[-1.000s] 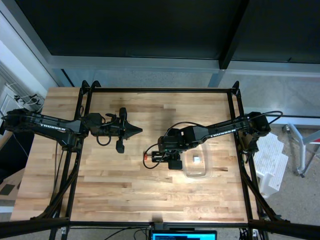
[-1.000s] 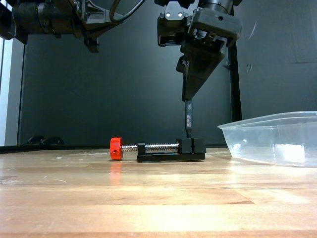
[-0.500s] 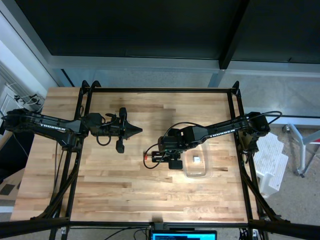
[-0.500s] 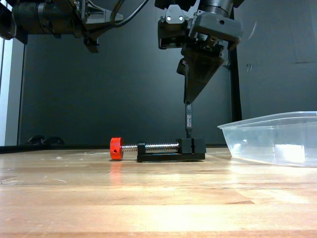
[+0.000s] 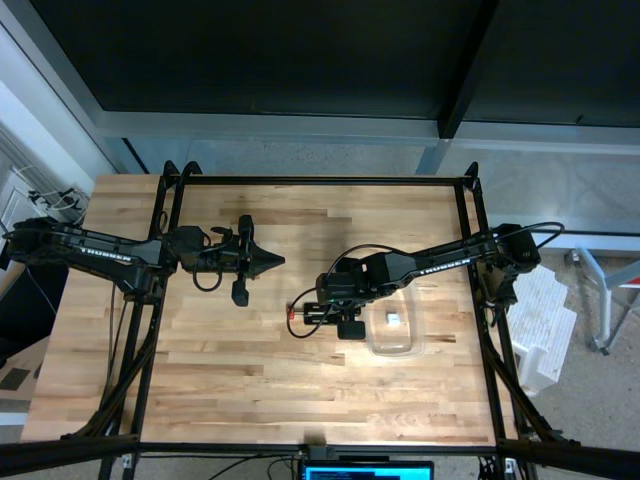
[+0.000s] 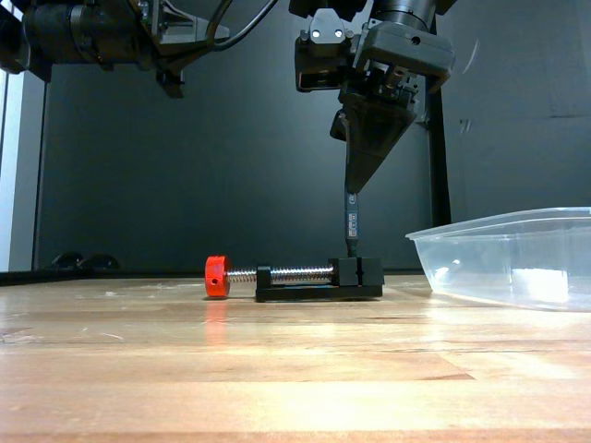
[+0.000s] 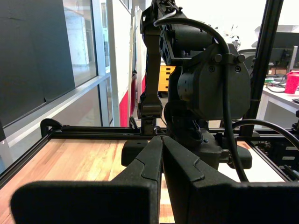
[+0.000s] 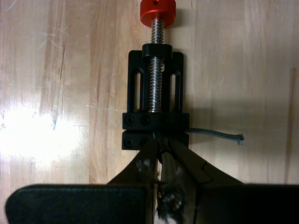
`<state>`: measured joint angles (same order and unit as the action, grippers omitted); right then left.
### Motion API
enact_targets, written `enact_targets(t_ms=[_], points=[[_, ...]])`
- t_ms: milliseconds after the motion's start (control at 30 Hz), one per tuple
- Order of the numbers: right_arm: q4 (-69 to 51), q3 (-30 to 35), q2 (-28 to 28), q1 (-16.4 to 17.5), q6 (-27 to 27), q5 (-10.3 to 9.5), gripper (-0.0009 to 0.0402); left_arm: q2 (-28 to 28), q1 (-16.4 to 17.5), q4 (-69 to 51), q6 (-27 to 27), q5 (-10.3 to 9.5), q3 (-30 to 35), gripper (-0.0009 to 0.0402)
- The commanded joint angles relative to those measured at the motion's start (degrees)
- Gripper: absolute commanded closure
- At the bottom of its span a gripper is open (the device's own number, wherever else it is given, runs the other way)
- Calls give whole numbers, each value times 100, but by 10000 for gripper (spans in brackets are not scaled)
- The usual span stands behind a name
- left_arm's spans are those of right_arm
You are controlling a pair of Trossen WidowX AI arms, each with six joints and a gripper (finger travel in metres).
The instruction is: Remove the USB-C connector from taskboard and place in the container
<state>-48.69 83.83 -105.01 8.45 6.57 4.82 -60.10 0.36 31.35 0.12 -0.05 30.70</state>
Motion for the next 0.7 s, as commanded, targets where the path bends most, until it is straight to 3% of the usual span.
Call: enact_targets(t_ms=[33,700], points=[[0,-2,2,-2,4,11,391,-2,0,0,0,2,0,393],[-17,4,160,-7,2,-33,393,-2,0,2,0,2,0,393]])
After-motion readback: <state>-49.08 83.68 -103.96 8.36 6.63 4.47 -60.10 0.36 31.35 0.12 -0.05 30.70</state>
